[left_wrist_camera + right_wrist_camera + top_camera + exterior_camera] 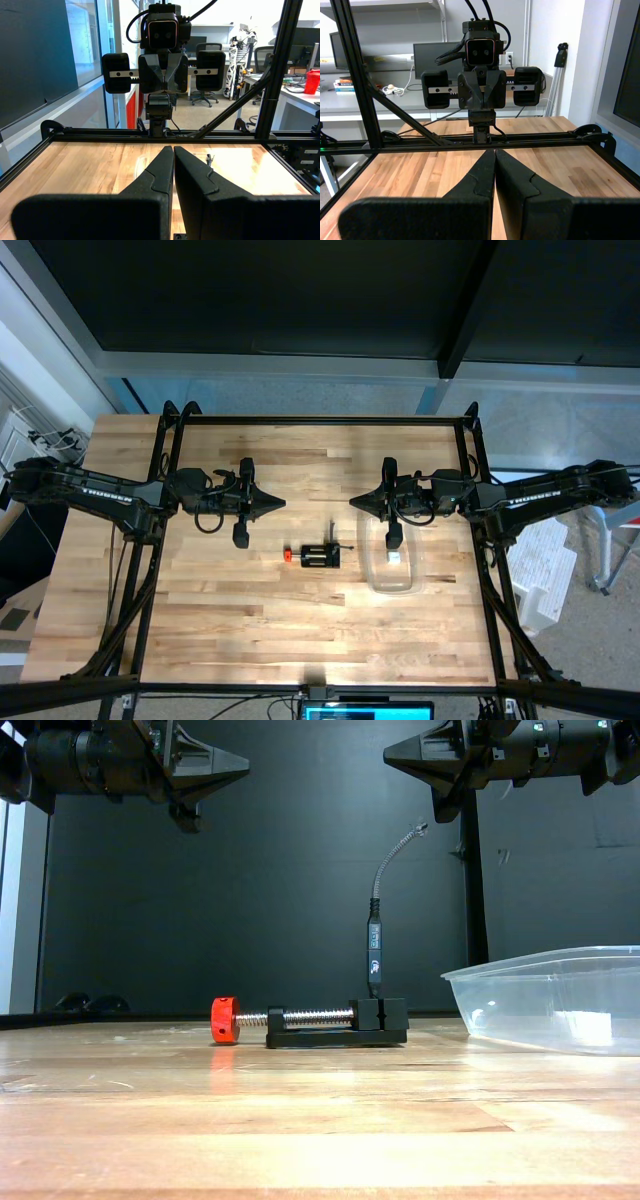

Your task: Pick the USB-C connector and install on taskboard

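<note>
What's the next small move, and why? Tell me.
Probably none; stop here: the USB-C connector already stands upright in the taskboard, while the left gripper and right gripper hang shut and empty, high above the table.

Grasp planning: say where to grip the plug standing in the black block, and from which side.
Grip the plug by its dark body, between block and cable. It stands upright, cable above, so probably come in level from the right. The left gripper and right gripper hang shut, high up.
</note>
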